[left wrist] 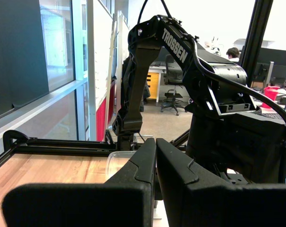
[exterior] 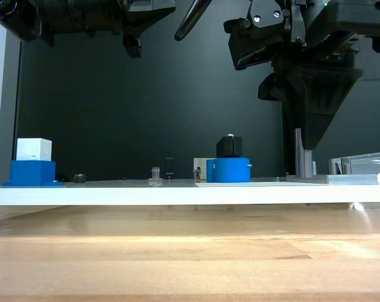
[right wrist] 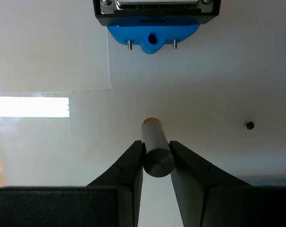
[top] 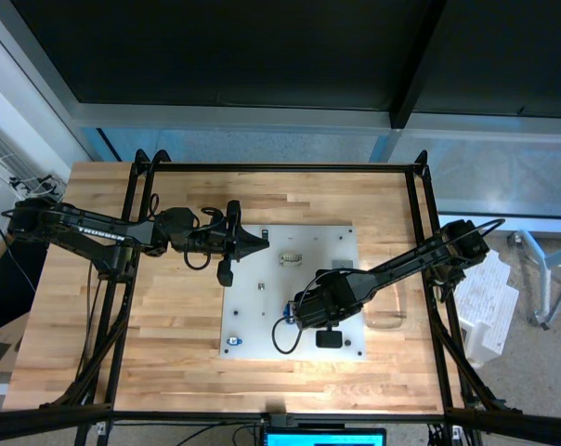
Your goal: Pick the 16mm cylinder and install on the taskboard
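Wooden table point(top: 169, 325) inside a black frame carries the white taskboard point(top: 251, 321) at its middle, with a clear tray point(top: 392, 311) just beside the board's right edge. From above, the left gripper point(top: 257, 240) hangs by the board's far left corner. The right gripper point(top: 304, 311) reaches in over the board's near half, close to the blue fitting point(top: 288, 309), and it hides the 16mm cylinder point(right wrist: 157, 151) in this view. From table height, the right gripper tapers down to an upright grey peg whose foot seems to reach the board, to the right of the blue fitting; whether it sits in a hole cannot be told. The left wrist camera shows the left gripper's fingers point(left wrist: 140, 163) pressed together with nothing between them, aimed level toward the other arm. The right wrist camera shows the right gripper clamped on the cylinder near its upper end, the peg pointing straight down at bare white plate, the blue fitting beyond it and a small hole point(right wrist: 249, 125) off to one side. By my judgement the pick is done and the install is in hand. The next move calls for centring the peg over its socket, holding it plumb, pressing straight down, then spreading the fingers.
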You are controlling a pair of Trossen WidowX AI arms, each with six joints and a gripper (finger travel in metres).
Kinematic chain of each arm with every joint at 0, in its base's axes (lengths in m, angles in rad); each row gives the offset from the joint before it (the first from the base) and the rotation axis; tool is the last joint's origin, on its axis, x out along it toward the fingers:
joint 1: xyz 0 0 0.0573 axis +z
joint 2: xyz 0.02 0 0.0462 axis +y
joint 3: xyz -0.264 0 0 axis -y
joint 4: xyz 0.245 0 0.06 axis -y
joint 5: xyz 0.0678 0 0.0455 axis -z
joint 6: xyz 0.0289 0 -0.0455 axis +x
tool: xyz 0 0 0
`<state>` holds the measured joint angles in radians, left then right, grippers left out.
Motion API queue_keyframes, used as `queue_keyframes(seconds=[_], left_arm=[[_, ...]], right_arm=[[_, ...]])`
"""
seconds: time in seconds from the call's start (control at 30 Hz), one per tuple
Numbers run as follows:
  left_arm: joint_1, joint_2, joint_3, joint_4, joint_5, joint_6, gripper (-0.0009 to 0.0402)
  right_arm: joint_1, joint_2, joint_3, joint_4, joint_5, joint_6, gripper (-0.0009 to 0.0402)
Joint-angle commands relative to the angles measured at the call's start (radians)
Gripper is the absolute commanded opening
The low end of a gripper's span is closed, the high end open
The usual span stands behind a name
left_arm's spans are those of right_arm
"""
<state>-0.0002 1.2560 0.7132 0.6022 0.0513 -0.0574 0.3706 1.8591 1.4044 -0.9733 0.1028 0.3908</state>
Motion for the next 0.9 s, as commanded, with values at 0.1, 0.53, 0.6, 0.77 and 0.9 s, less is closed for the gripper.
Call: queue_keyframes(seconds=[0.1,0.53,0.6,0.77,0.9], left_arm=[[0.0,0.0,0.0,0.0,0.0,0.0,0.0],[0.0,0.0,0.0,0.0,0.0,0.0,0.0],[0.0,0.0,0.0,0.0,0.0,0.0,0.0],[0.0,0.0,0.0,0.0,0.0,0.0,0.0],[0.0,0.0,0.0,0.0,0.0,0.0,0.0]], right_arm=[[0.0,0.0,-0.006,0.01,0.001,0.001,0.0012],[0.0,0.0,-0.015,0.023,0.001,0.0,0.0012],[0.0,0.0,-0.016,0.024,0.002,0.0,0.0012],[0.0,0.0,-0.031,0.05,0.0,0.0,0.0012],[0.0,0.0,-0.049,0.065,0.0,0.0,0.0012]])
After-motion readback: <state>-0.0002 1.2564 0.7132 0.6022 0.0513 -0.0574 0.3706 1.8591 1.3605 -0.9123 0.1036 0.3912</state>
